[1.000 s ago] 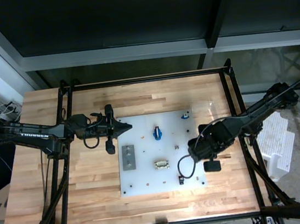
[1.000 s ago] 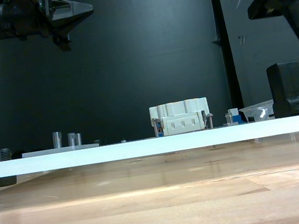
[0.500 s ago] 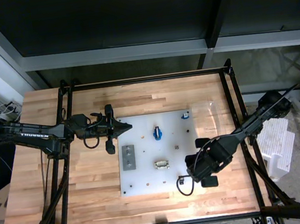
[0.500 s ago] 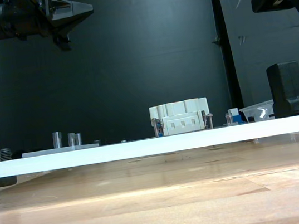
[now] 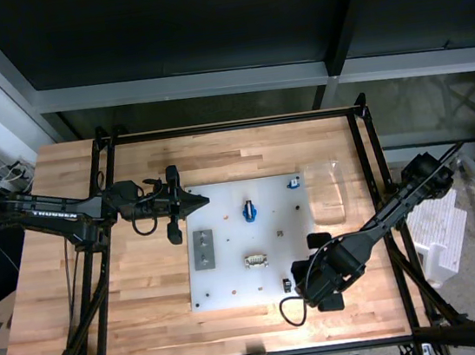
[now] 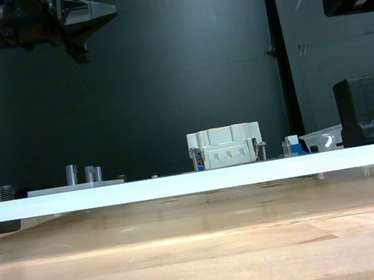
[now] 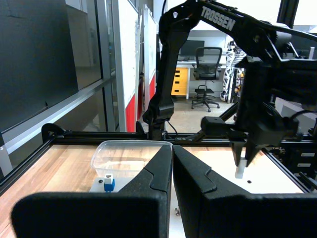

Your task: Pick the 16mm bar and install on taskboard

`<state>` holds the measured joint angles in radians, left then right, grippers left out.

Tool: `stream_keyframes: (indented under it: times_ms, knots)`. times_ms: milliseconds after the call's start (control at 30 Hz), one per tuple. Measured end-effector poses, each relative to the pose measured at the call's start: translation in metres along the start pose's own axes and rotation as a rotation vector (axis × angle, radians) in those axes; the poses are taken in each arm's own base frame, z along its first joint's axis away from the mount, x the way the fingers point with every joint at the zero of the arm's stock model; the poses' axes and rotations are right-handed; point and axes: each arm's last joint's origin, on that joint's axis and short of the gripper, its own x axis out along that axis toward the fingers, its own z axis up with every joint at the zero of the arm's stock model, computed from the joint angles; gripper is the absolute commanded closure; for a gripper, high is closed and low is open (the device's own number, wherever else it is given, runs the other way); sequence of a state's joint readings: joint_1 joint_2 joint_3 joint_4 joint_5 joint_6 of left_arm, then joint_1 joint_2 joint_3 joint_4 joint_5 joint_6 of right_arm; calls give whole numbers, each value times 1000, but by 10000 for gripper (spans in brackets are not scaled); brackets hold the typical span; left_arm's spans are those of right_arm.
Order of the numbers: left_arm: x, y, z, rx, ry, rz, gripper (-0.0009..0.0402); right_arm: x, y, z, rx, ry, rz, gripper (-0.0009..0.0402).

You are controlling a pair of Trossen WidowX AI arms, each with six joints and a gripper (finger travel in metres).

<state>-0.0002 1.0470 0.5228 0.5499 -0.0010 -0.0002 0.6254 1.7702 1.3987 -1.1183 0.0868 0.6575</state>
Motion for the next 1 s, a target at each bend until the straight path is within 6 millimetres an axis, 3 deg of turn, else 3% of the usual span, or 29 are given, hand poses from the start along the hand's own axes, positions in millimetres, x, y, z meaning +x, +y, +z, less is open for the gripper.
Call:
stream_keyframes:
  times_ms: [400,1000]
  knots:
    - [0,0,0,0,0,0,393,17,11,2,-1,14,-8,391]
    - [0,0,0,0,0,0,393,23,11,1,-1,14,-9,391]
